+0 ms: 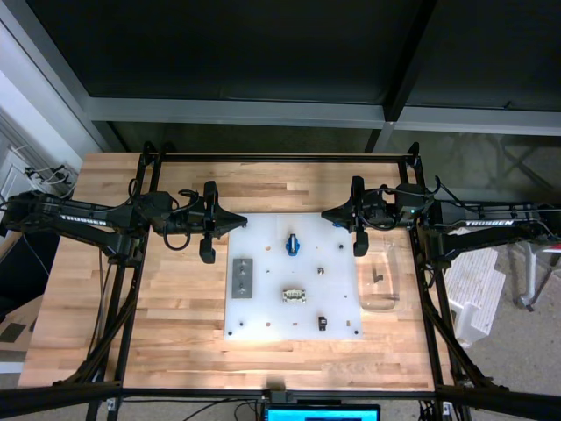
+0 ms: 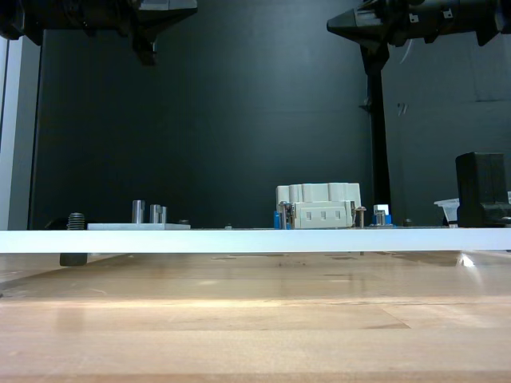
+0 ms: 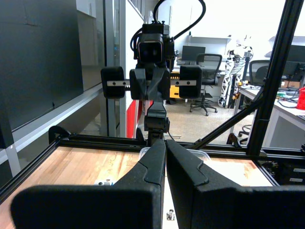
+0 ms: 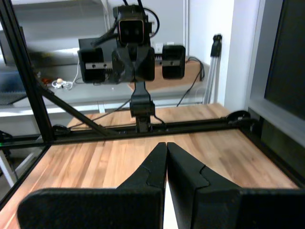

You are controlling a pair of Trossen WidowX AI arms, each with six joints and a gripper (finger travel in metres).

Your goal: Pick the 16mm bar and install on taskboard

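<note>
The left gripper [image 1: 238, 223] and the right gripper [image 1: 326, 215], each with fingers pressed together, hang high over the taskboard's [image 1: 263, 309] far corners, tips facing, while below the right one a clear tray [image 1: 396, 282] holds a small dark piece [image 1: 379, 279], and I cannot tell whether that is the 16mm bar.

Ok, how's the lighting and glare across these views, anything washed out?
High view: glare bleaches the taskboard; left gripper and right gripper, both shut, hang over its far edge. Low view: black backdrop, near tabletop soft. Left wrist view: room behind overexposed. I cannot tell where the 16mm bar is.
</note>
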